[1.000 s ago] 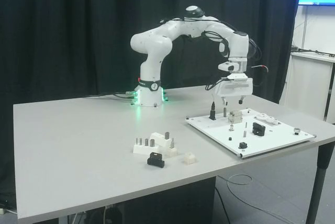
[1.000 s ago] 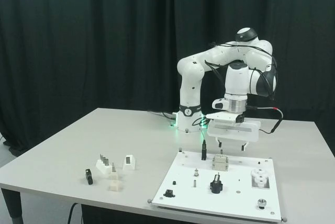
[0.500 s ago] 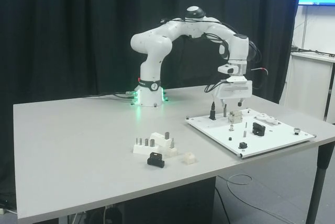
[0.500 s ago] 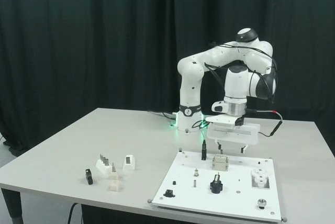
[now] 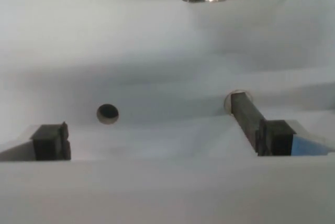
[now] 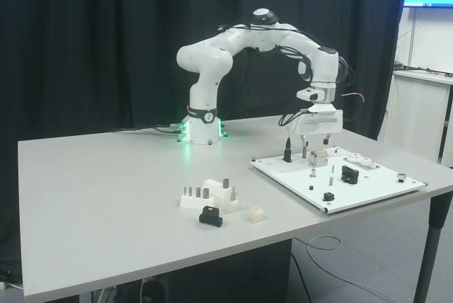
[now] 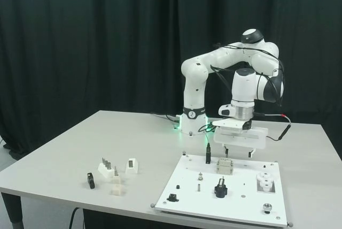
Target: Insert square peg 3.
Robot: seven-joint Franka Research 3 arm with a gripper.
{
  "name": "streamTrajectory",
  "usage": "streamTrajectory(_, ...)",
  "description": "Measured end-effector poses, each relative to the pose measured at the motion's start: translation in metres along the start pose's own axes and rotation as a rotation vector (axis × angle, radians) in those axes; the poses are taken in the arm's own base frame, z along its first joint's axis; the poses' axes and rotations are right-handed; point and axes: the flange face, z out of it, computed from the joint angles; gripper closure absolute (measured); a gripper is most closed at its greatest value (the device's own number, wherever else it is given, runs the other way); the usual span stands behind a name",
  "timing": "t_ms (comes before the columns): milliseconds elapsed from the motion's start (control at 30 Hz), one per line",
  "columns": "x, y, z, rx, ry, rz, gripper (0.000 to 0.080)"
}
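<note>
In the wrist view a dark grey square peg (image 5: pixel 245 115) stands in a hole of the white board (image 5: pixel 157 51). My gripper (image 5: pixel 162 141) is open wide above the board. One black fingertip (image 5: pixel 275 137) is right beside the peg, the other fingertip (image 5: pixel 49 141) far from it. An empty round hole (image 5: pixel 108 113) lies between the fingers. From the room my gripper (image 6: pixel 313 144) (image 7: pixel 239 154) hangs over the back of the board (image 6: pixel 368 190) (image 7: pixel 240 202), holding nothing.
The board carries a black upright plug (image 6: pixel 287 153) (image 7: pixel 208 157), a metal block (image 6: pixel 318 158) (image 7: pixel 225 166), black parts (image 6: pixel 349 173) and a white gear piece (image 7: pixel 265 181). White holders with pegs (image 6: pixel 209 193) (image 7: pixel 109 169) and a black clip (image 6: pixel 210 215) lie on the grey table.
The hand has risen a little and shifted sideways over the back of the board. The peg stays in the board.
</note>
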Motion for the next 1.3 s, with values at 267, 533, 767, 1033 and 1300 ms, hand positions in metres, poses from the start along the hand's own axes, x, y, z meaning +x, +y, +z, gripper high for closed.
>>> streamTrajectory(267, -0.0036, -0.0033, 0.0002, -0.001, -0.003, 0.002, 0.0003)
streamTrajectory(533, -0.0053, -0.0051, 0.0008, -0.005, -0.003, 0.005, 0.0003)
streamTrajectory(767, -0.0029, -0.004, 0.0019, -0.015, 0.002, 0.006, 0.0003)
streamTrajectory(1033, -0.0012, -0.0041, 0.0024, -0.019, 0.002, 0.011, 0.0003)
streamTrajectory(1300, -0.0041, -0.0071, 0.0022, -0.021, -0.005, 0.009, 0.0003)
